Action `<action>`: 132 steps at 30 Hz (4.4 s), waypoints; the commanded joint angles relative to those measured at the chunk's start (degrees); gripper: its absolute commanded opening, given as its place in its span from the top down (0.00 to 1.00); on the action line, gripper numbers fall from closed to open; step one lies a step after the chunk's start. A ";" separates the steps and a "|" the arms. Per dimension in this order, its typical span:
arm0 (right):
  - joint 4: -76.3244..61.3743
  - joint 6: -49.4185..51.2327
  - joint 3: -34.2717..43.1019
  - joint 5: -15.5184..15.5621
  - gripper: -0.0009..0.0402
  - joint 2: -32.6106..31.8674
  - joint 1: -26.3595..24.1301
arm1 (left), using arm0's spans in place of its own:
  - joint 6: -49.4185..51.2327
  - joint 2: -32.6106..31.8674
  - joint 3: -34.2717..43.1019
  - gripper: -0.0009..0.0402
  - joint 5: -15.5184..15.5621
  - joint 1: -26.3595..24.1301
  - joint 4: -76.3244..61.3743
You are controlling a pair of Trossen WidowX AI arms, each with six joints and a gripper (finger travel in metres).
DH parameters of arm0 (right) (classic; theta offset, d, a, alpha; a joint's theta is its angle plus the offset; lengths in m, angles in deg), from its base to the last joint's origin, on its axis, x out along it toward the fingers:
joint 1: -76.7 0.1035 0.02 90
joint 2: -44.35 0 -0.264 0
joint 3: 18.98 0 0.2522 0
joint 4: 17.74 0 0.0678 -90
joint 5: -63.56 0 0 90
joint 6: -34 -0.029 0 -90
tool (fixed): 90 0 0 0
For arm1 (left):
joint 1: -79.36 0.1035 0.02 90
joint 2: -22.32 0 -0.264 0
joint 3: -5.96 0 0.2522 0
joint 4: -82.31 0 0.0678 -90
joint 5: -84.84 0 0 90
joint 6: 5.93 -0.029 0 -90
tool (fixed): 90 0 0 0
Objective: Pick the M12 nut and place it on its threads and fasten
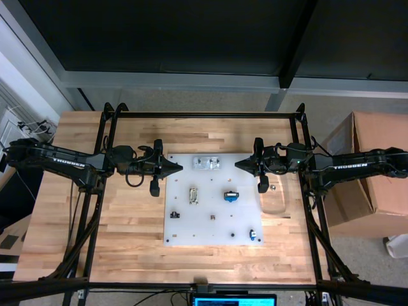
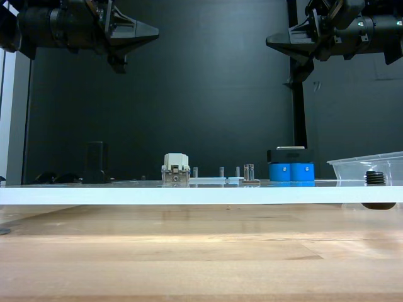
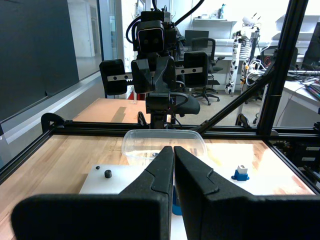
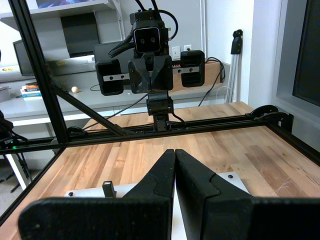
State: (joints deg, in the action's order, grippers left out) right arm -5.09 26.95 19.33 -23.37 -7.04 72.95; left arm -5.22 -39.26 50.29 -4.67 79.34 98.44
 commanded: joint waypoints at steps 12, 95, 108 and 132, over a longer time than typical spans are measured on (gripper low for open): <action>-0.22 -0.11 0.00 -0.02 0.98 -0.02 0.00 | 0.00 -0.02 0.00 0.98 -0.04 0.02 0.00; -76.96 78.55 7.98 -4.17 0.51 -16.87 1.95 | 0.00 -0.02 0.00 0.98 -0.04 0.00 0.00; -73.81 78.55 5.57 -5.18 0.51 -17.75 2.03 | -0.02 -0.02 0.00 0.98 -0.04 0.00 -0.02; -73.90 76.87 6.54 -5.09 0.92 -17.57 2.16 | -0.02 -0.02 0.00 0.98 -0.04 0.00 -0.02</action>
State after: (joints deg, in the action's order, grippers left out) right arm -78.62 104.59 25.50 -28.44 -24.75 75.05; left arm -5.22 -39.28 50.29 -4.69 79.34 98.42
